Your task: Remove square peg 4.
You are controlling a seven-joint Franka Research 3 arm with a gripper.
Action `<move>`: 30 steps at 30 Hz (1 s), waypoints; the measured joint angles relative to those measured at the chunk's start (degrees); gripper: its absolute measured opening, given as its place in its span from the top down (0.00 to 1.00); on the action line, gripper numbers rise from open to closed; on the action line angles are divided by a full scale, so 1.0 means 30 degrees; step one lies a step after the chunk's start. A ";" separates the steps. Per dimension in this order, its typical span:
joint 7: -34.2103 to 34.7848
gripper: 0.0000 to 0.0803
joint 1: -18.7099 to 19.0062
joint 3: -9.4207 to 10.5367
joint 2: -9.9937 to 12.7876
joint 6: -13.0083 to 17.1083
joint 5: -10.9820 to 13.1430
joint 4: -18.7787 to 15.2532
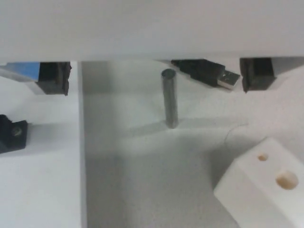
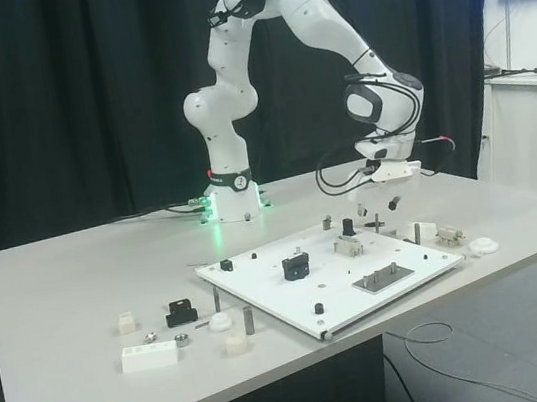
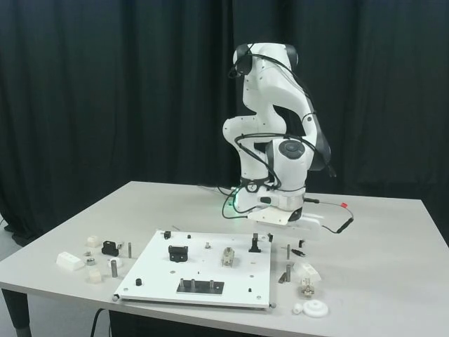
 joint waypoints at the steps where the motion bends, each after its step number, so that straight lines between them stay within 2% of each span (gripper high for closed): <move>1: -0.0007 0.00 -0.0028 0.0000 0.0001 -0.0078 -0.0024 0.0065; 23: -0.0706 0.00 -0.0309 0.0000 -0.0114 -0.3492 -0.0041 0.2300; 30: -0.1196 0.00 -0.0372 -0.0001 -0.0284 -0.4087 -0.0079 0.2698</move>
